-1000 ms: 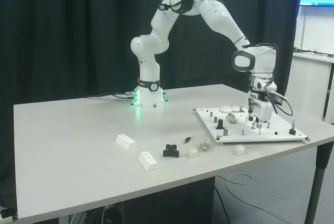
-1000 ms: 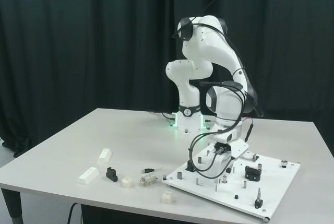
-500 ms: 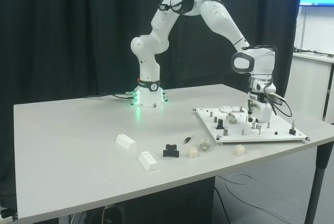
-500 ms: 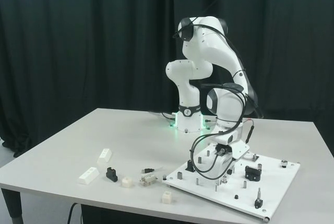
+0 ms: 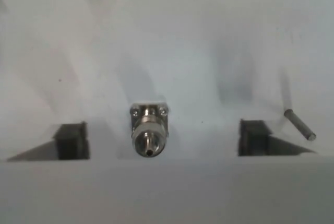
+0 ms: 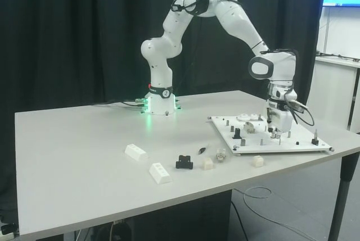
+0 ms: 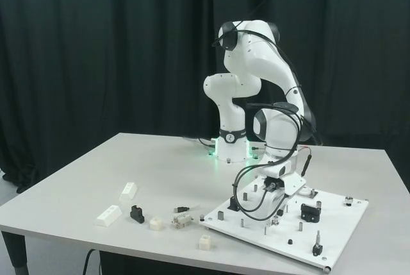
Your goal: Remove BNC.
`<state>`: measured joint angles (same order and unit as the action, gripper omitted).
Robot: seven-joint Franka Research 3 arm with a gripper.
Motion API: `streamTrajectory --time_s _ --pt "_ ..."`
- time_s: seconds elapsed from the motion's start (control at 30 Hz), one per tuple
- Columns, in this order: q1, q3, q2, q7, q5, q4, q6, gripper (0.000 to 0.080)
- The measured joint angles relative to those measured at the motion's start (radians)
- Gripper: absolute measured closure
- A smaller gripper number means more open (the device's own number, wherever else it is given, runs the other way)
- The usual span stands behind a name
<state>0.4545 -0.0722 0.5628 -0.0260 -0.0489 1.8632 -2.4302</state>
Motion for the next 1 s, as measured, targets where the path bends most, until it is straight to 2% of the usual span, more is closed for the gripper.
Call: streamTrajectory --time_s 0.13,0.17,0.33,0.37,0.63,0.67,1.0 --pt "-0.001 0.000 0.000 0.000 0.000 0.000 0.000 0.0122" --pt "-0.001 0.000 0.000 0.000 0.000 0.000 0.000 0.0294" --pt "-0.001 -0.001 0.001 0.000 0.000 0.000 0.000 0.0294" --pt "-0.001 0.000 0.002 0.000 0.000 0.001 0.000 0.0450" --pt "0.002 0.005 0.001 0.000 0.000 0.005 0.004 0.0450" --pt "0.002 0.005 0.001 0.000 0.000 0.005 0.004 0.0678" --pt "0.002 0.006 0.002 0.009 0.000 0.005 0.004 0.0678"
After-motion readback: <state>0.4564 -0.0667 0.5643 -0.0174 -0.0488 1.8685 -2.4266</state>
